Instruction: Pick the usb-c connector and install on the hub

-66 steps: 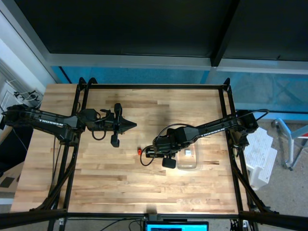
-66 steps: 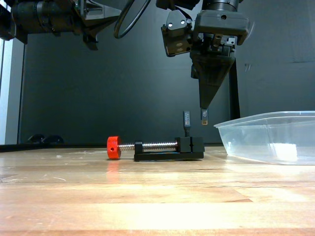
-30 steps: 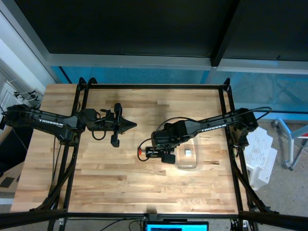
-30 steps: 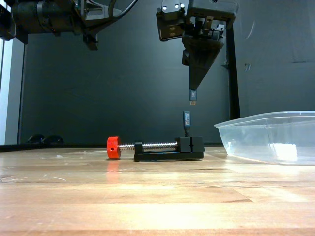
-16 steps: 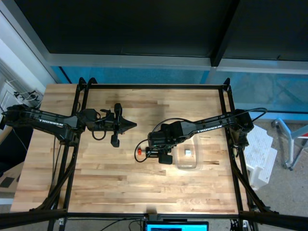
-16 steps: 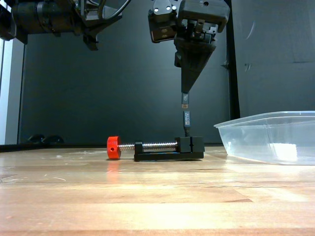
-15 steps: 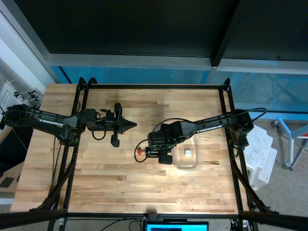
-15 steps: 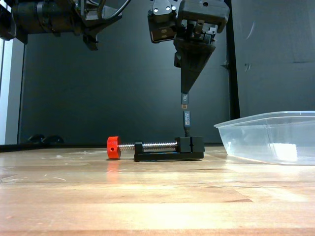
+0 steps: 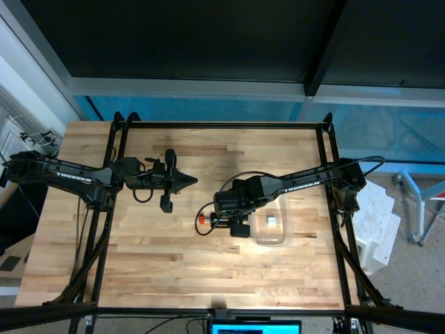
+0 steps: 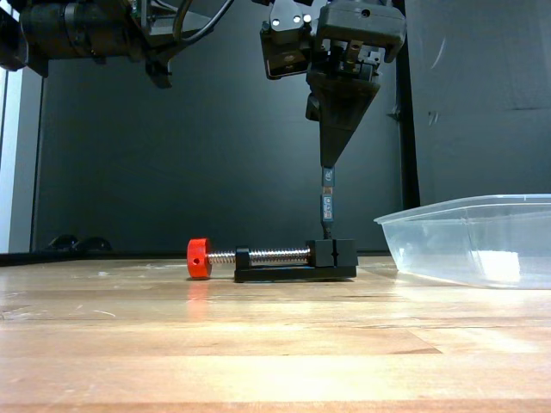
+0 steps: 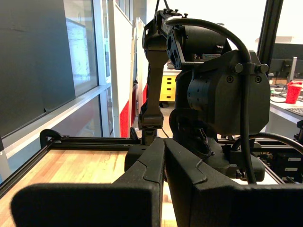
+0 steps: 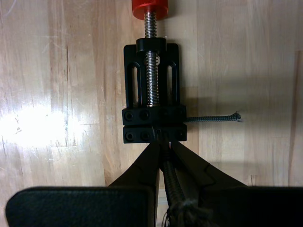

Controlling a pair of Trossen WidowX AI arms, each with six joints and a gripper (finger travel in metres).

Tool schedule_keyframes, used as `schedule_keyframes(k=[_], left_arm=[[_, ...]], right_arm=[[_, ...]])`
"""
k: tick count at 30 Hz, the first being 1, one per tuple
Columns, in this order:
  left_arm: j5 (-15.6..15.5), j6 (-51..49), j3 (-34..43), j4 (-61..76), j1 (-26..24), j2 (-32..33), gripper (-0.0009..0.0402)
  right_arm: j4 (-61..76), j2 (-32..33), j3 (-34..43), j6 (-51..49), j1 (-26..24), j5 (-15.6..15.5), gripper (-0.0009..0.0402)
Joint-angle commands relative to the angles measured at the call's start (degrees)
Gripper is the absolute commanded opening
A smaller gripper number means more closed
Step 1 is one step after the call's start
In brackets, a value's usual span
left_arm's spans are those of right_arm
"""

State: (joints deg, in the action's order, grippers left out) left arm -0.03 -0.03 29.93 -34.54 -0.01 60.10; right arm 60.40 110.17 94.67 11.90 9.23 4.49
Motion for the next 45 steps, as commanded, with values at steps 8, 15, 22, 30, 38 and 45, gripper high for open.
schedule_keyframes(k=[8, 15, 22, 30, 38, 45], left_arm=[[0.02, 0.02, 0.02, 0.00, 0.00, 0.02, 0.0000], [0.02, 0.02, 0.02, 0.00, 0.00, 0.02, 0.0000], [0.02, 0.02, 0.02, 0.00, 0.00, 0.02, 0.0000], [0.02, 0.02, 0.02, 0.00, 0.00, 0.00, 0.0000], [0.00, 0.02, 0.02, 0.00, 0.02, 0.02, 0.0000], [0.02, 0.02, 0.02, 0.00, 0.00, 0.02, 0.0000]], right_arm=[[-0.83, 0.00, -0.02, 0.24, 0.07, -0.02, 0.0000], [-0.90, 0.00, -0.04, 0.24, 0.07, -0.02, 0.0000], [-0.87, 0.00, -0.04, 0.24, 0.07, -0.04, 0.0000], [-0.96, 0.00, -1.01, 0.57, 0.07, -0.07, 0.0000], [-1.60, 0.00, -2.23, 0.66, 0.15, -0.04, 0.0000], [-4.17, 0.00, -3.63, 0.66, 0.20, -0.07, 0.0000]])
